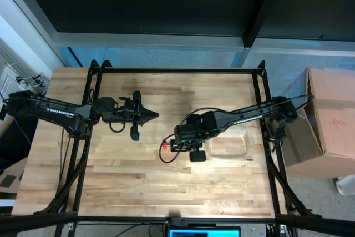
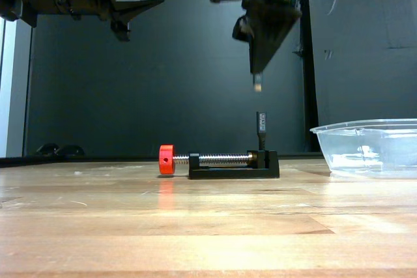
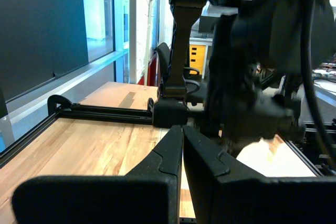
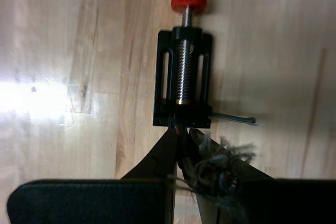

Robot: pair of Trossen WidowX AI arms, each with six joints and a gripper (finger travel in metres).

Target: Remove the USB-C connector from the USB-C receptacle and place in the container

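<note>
A black vise with a red knob rests on the table and holds the USB-C receptacle upright. My right gripper hangs straight above it, shut on the USB-C connector, whose silver tip is clear of the receptacle with a small gap. In the right wrist view the fingers pinch the dark connector over the vise. The clear plastic container sits to the right. My left gripper floats high over the left-centre of the table, shut and holding nothing.
A black frame rails the table's back and sides. A cardboard box stands off the table's right edge. The container lies just right of the vise's red knob. A loose cable trails from the vise.
</note>
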